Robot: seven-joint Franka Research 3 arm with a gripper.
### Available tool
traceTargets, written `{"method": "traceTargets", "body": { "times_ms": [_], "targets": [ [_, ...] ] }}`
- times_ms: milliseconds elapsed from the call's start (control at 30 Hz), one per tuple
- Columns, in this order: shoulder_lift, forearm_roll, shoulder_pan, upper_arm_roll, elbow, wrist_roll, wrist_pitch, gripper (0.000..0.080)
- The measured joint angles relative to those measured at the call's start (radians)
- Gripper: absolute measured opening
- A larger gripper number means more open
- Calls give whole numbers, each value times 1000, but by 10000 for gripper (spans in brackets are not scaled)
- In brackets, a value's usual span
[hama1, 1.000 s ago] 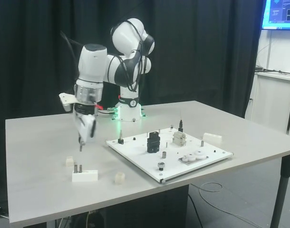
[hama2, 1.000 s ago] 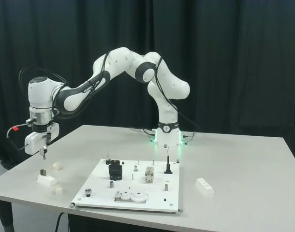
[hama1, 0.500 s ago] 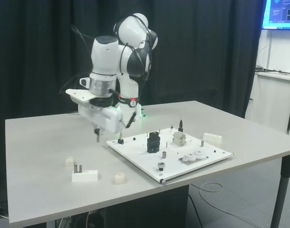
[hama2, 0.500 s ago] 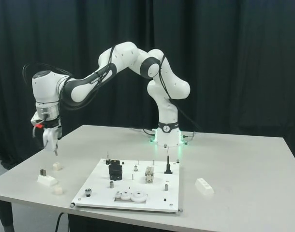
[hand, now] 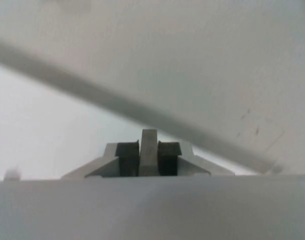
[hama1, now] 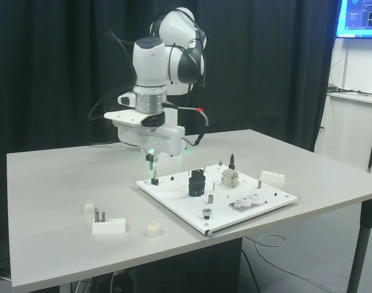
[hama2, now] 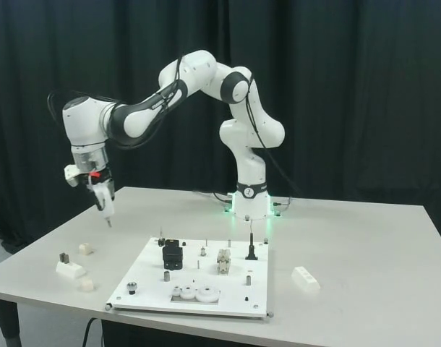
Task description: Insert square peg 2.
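Square peg is clamped between the end effector fingers, held in the air above the grey bench near the white board's edge. The white holder block lies apart.

Black curtain backdrop; grey table; white cabinet.

The grey surface carries a white board, a white peg holder block, two small blocks, perhaps fixtures, another white block, and the arm's base.
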Motion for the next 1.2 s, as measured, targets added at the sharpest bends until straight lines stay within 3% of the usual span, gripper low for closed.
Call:
{"method": "traceTargets", "body": {
  "times_ms": [233, 867, 1200],
  "targets": [
    [-61, 0, 51, -1, -89, -57, 19, 75],
    [-209, 0, 159, -2, -294, -249, 131, 75],
    [-288, 3, 201, -2, -421, -406, 187, 75]
  ]
}}
